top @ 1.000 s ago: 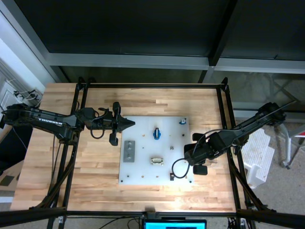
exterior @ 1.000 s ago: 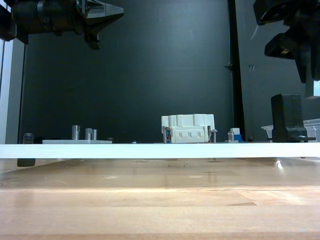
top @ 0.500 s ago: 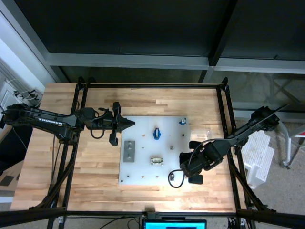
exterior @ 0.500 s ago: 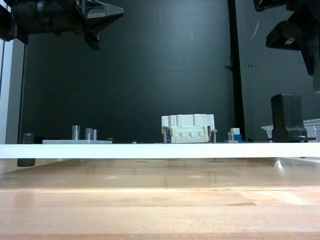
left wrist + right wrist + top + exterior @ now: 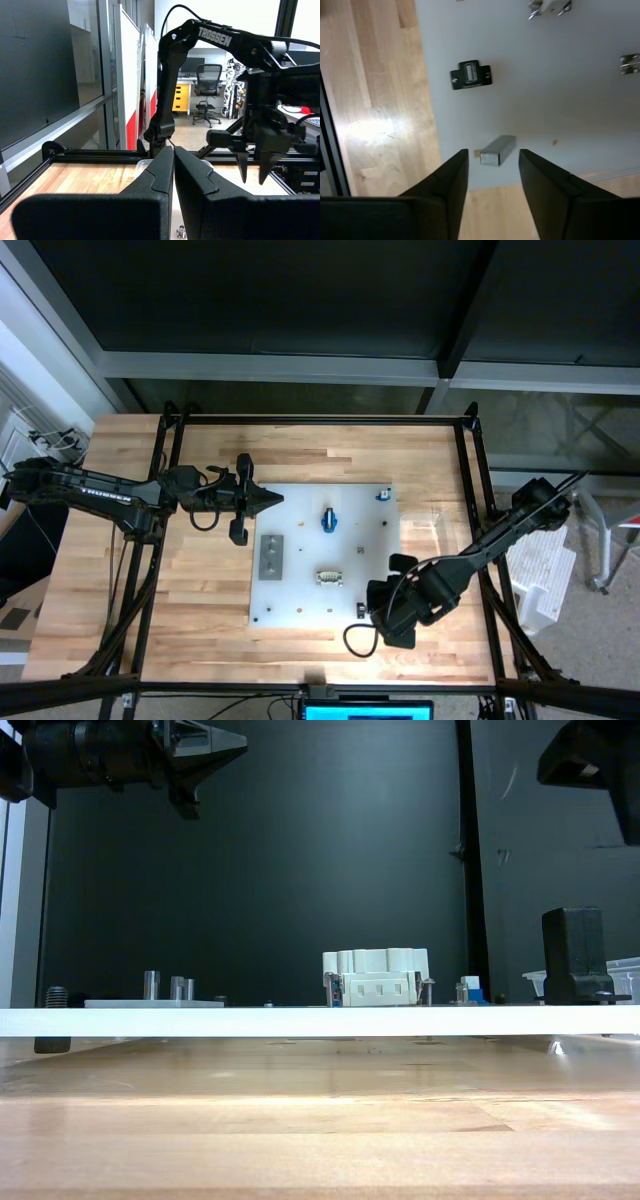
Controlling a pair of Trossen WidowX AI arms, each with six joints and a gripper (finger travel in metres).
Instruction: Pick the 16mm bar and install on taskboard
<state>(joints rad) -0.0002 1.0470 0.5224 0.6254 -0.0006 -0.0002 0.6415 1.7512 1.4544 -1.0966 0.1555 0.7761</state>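
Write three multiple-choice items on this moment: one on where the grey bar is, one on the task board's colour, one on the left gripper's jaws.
1. Where is the grey bar?
A. Standing upright in a seat.
B. Lying free on the task board, below the right gripper.
C. Clamped in shut jaws.

2. What colour is the task board?
A. White.
B. Yellow.
C. Red.

3. How do the jaws of the left gripper stand?
A. Wide apart.
B. Shut on the bar.
C. Shut with nothing between them.

Answers:
1 B: the right wrist view shows the bar flat on the board near its edge, below the open jaws and touching neither.
2 A: the board shows white against the wood in the high view.
3 C: the left wrist view shows the jaws meeting with nothing between them.
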